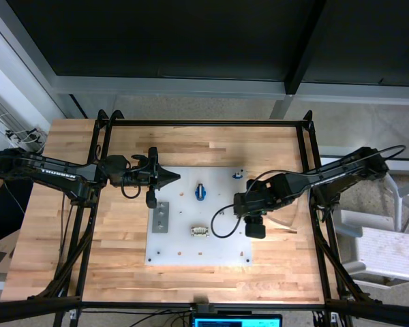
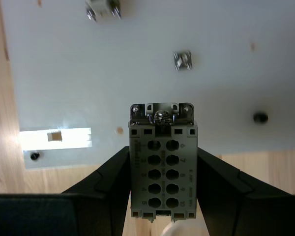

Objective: Remove the HAN10-E connector and place it in the container

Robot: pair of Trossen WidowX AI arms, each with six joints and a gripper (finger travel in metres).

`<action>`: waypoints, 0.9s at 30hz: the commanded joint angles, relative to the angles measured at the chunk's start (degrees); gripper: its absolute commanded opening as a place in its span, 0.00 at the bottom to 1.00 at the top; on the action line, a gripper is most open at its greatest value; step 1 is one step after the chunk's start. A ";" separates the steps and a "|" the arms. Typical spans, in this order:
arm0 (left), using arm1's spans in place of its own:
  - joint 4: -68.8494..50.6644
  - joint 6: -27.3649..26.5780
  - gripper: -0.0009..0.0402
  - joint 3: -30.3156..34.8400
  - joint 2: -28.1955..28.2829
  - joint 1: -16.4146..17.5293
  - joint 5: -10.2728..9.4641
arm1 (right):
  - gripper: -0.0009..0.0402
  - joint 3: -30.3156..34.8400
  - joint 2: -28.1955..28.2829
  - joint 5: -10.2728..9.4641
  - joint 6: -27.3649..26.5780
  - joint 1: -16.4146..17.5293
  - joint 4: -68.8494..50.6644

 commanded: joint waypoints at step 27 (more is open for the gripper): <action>0.00 0.02 0.02 0.00 0.00 0.02 0.02 | 0.16 -20.35 -19.76 7.32 29.16 -0.09 -6.29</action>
